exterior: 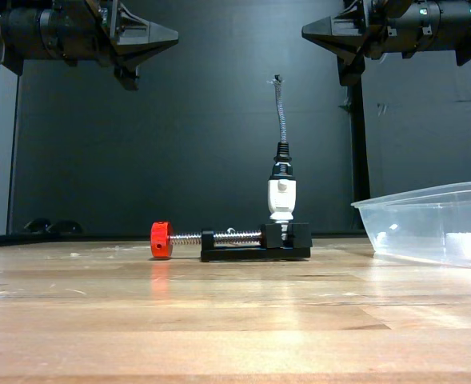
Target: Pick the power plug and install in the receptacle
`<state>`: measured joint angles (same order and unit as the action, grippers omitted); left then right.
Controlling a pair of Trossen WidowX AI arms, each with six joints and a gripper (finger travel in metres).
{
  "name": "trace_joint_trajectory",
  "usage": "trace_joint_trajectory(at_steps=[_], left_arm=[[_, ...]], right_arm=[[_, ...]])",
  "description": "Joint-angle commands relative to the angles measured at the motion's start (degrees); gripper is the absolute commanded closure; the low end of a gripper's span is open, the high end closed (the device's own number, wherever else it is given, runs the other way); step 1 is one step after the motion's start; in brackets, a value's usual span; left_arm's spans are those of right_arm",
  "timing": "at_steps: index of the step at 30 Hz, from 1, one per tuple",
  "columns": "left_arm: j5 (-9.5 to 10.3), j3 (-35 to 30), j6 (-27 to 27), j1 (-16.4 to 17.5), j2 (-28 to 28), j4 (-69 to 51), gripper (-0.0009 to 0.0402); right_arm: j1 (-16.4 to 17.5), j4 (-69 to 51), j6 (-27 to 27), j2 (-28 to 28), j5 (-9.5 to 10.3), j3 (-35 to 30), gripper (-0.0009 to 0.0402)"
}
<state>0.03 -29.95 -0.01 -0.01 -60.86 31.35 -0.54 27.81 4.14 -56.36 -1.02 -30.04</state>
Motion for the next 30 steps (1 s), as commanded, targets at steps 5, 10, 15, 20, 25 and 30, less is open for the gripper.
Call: trace_joint_trajectory(at_steps=[5,10,15,20,25,30], left_arm=[[0.00,0.00,0.02,0.00,0.00,0.02,0.0393],[0.00,0.00,0.02,0.00,0.00,0.02,0.0393],[0.00,0.00,0.02,0.02,0.00,0.02,0.0393],[0.00,0.00,0.02,0.02,0.00,0.02,0.0393],[0.00,0.00,0.02,0.02,0.00,0.02,0.0393],[0.00,0.00,0.02,0.00,0.00,0.02,0.0393]], right_arm=[[0.00,-1.25,-0.09,0.00,0.00,-0.02,0.0393],[0.00,-1.36,-0.09,0.00,0.00,-0.02,0.0393],[-0.02,-1.38,-0.09,0.00,0.02,-0.02,0.0393],[0.00,-1.38,-0.09,0.00,0.00,-0.02,0.0393],[0.00,-1.38,-0.09,0.00,0.00,-0.02,0.0393],[0.00,-1.38,-0.09,0.00,0.00,-0.02,0.0393]])
